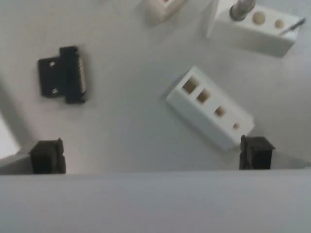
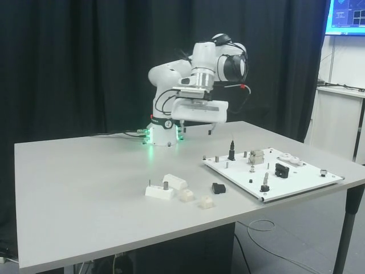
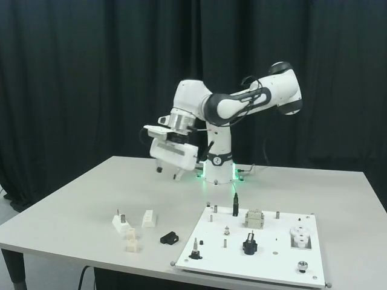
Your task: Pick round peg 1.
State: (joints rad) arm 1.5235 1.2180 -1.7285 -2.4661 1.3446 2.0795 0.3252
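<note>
Round peg 1 (image 1: 241, 8) is a short grey peg standing upright in a white block with round holes (image 1: 252, 29). The room views show the peg (image 2: 165, 185) (image 3: 123, 219) near the table's front, with a thin pin beside it in the same block (image 2: 159, 192). My gripper (image 1: 151, 155) (image 2: 197, 131) (image 3: 169, 173) hangs high above the table, open and holding nothing. It is well apart from the peg. Both black fingertips (image 1: 47, 156) show in the wrist view.
A white block with square holes (image 1: 209, 107) (image 2: 175, 181) and a black connector (image 1: 63, 74) (image 2: 218, 188) lie close to the peg block. Two small white blocks (image 2: 186, 196) (image 2: 205, 202) sit nearby. A white board (image 2: 302, 174) (image 3: 266, 254) carries several small parts.
</note>
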